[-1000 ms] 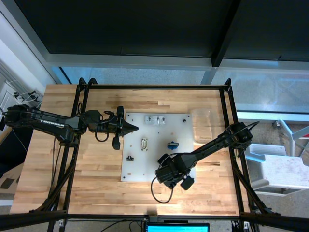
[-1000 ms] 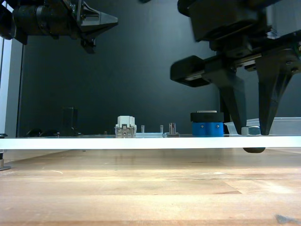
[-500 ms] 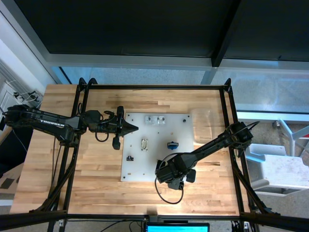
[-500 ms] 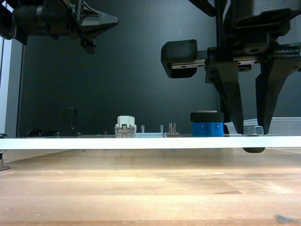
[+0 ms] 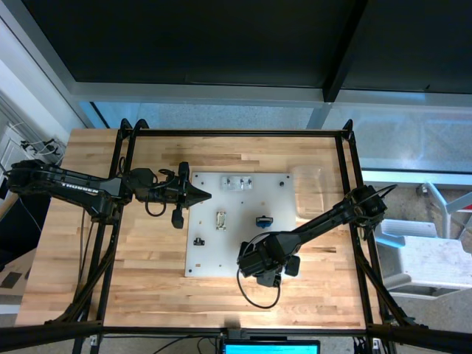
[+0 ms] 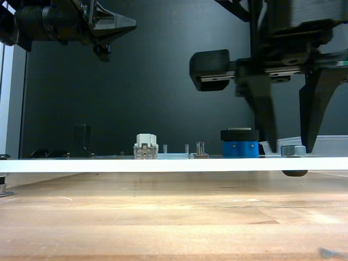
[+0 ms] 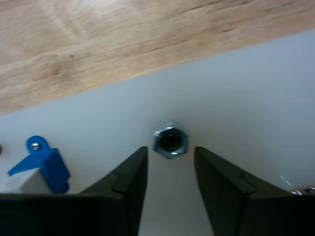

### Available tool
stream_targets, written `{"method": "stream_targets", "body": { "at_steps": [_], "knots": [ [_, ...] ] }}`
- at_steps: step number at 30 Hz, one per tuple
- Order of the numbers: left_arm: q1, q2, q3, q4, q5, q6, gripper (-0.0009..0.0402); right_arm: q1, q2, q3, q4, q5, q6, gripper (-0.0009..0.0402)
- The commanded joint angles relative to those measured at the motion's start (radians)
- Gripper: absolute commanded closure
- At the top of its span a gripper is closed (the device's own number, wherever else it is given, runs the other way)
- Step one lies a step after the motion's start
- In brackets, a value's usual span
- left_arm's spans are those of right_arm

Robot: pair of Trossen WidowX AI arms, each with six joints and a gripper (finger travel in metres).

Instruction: Unfasten the M12 fastener and place in the container

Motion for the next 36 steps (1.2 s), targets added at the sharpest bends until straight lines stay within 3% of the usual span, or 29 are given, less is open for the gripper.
{"method": "stream_targets", "body": {
  "at_steps": [1, 6, 8, 11, 14, 16, 19, 24, 30, 36],
  "knots": [
    [0.0, 0.0, 0.0, 0.0, 0.0, 0.0, 0.0393, 0.002, 0.001, 0.001, -0.003, -0.008, 0.002, 0.0202],
    [0.0, 0.0, 0.0, 0.0, 0.0, 0.0, 0.0393, 0.002, -0.011, 0.001, -0.01, -0.007, 0.098, 0.0149],
    [0.0, 0.0, 0.0, 0.0, 0.0, 0.0, 0.0393, 0.003, -0.021, 0.001, -0.015, -0.008, 0.21, 0.0138],
    [0.0, 0.0, 0.0, 0.0, 0.0, 0.0, 0.0393, 0.005, -0.046, 0.001, -0.013, -0.008, 0.492, 0.0139],
    [0.0, 0.0, 0.0, 0.0, 0.0, 0.0, 0.0393, 0.006, -0.072, 0.001, -0.016, -0.021, 0.779, 0.016],
    [0.0, 0.0, 0.0, 0.0, 0.0, 0.0, 0.0393, 0.007, -0.086, 0.001, -0.016, -0.045, 0.891, 0.0192],
    [0.0, 0.0, 0.0, 0.0, 0.0, 0.0, 0.0393, 0.013, -0.102, 0.0, -0.017, -0.047, 1.022, 0.0259],
    [0.0, 0.0, 0.0, 0.0, 0.0, 0.0, 0.0393, 0.018, -0.11, 0.0, -0.016, -0.066, 1.121, 0.0392],
    [0.0, 0.0, 0.0, 0.0, 0.0, 0.0, 0.0393, 0.025, -0.11, 0.0, -0.003, -0.062, 1.19, 0.0393],
    [0.0, 0.0, 0.0, 0.0, 0.0, 0.0, 0.0393, 0.032, -0.11, -0.046, 0.039, -0.066, 1.19, 0.0393]
  ]
}}
